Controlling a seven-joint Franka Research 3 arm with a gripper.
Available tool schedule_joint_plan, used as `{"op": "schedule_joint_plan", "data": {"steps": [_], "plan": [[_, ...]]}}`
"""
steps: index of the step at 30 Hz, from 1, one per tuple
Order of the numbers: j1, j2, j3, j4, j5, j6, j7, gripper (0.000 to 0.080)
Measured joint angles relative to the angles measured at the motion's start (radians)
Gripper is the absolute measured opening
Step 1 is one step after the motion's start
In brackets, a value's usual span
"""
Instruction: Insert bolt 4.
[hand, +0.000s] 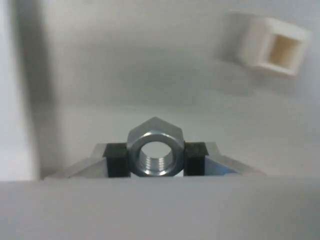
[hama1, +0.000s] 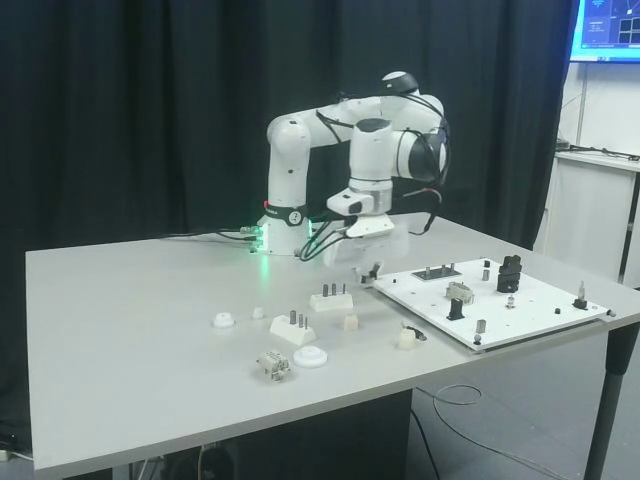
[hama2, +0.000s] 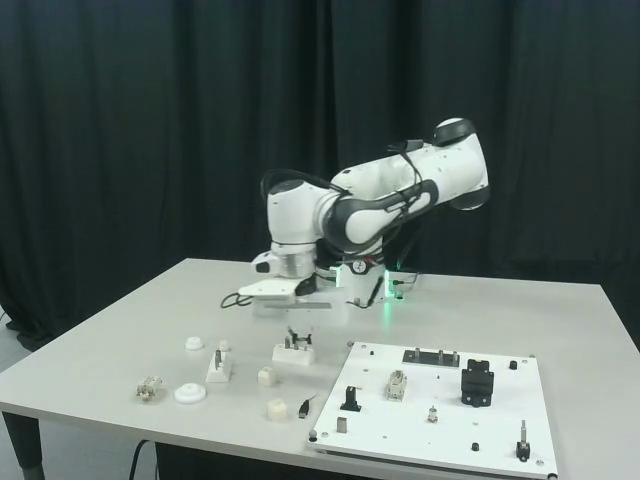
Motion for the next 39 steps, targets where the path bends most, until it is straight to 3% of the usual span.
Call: {"op": "schedule_joint_plan", "data": {"steps": [27, 39], "plan": [[0.369, -0.032, -0.014, -0.033, 0.004, 0.024, 0.249, 0.0227], [0.506, -0.044, -0.014, -0.015, 0.004, 0.056, 0.273, 0.0227]]}}
